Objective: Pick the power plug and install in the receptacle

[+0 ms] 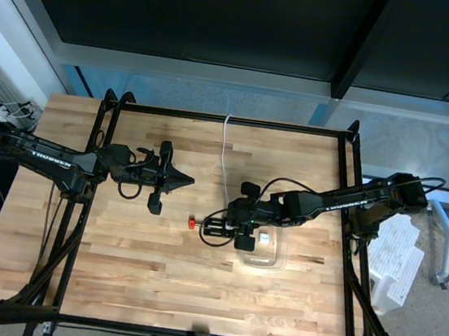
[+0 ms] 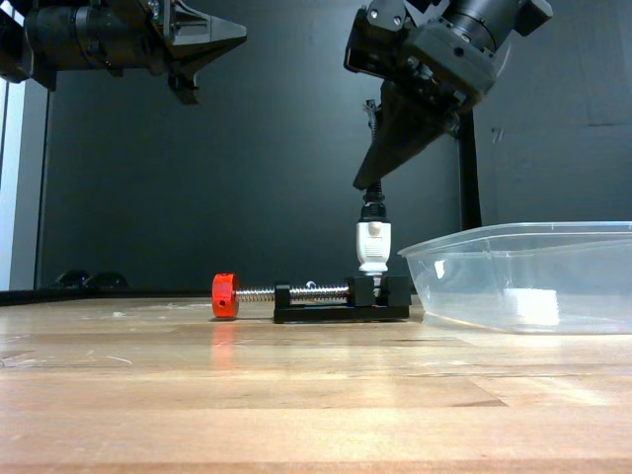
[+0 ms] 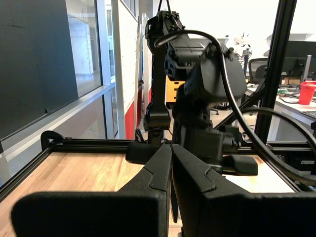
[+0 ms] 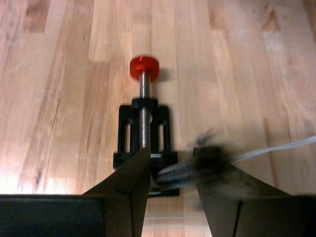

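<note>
While the left end effector (image 1: 180, 181) hangs high over the left half of the pale wooden worktop (image 2: 296, 405), fingers pressed together on nothing, the right end effector (image 2: 371, 184) points straight down near the worktop's middle. It is clenched on the tiny black stubby power plug (image 2: 372, 209).

The plug stands upright, touching the top of the white socket face (image 2: 373, 247). That socket rises from the small black block receptacle (image 2: 341, 301), at the end farthest from its red-orange knob (image 2: 224, 295). Whether the plug is fully seated cannot be told.

Being so small, the plug is probably very light and stiff, a hard moulded piece. The best hold is likely across its short body, close above the socket, with the fingers square to it. Held higher or off-axis, it could pivot or slip between the fingers under a downward push. The receptacle also looks light and may slide on the wood if pressed sideways.

The plug is matte black and slightly narrower than the socket below it. In the right wrist view a dark ribbed part shows between the fingers, blurred.

A thin white cable (image 1: 225, 152) runs from the receptacle toward the far edge. A clear plastic tray (image 2: 592, 265) sits just beside it toward the right edge, holding a small whitish square piece (image 2: 533, 306).
</note>
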Robot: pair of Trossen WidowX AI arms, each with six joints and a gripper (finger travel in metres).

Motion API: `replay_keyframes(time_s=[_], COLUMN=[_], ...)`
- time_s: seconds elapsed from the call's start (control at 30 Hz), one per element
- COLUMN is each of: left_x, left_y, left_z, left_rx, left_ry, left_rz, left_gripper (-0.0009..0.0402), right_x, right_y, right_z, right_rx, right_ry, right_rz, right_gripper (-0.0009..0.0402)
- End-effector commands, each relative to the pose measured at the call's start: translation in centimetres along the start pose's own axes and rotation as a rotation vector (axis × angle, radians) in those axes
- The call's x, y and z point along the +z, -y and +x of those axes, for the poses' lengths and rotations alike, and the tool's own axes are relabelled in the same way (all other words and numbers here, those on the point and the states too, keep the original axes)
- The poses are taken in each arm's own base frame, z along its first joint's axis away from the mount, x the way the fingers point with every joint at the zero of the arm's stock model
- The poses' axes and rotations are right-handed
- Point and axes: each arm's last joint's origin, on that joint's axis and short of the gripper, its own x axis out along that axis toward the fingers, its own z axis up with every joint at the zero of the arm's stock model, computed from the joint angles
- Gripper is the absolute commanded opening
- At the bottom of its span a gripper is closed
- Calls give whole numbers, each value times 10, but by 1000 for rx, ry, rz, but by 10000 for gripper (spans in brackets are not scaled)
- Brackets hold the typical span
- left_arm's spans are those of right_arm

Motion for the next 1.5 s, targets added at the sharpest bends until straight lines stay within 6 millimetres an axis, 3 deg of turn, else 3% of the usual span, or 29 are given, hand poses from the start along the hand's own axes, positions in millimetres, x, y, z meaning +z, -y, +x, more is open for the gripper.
replay_keyframes(time_s=[0.03,0.33,0.5,0.63,0.8,1.0,1.37,1.5], left_x=[0,0,0,0,0,0,0,0], left_y=[0,0,0,0,0,0,0,0], left_z=[0,0,0,0,0,0,0,0], left_rx=[0,0,0,0,0,0,0,0], left_ry=[0,0,0,0,0,0,0,0], left_rz=[0,0,0,0,0,0,0,0], left_gripper=[0,0,0,0,0,0,0,0], right_x=[1,-2,0,1,-1,-13,-36,-43], right_y=[1,11,20,28,40,55,62,62], right_z=[-10,-49,-86,-103,-112,-109,-114,-115], right_rx=[12,9,15,10,17,42,29,24], right_ry=[2,-3,104,236,409,598,838,866], right_rz=[3,0,-8,-20,9,61,95,96], right_gripper=[138,168,168,154,124,85,-3,3])
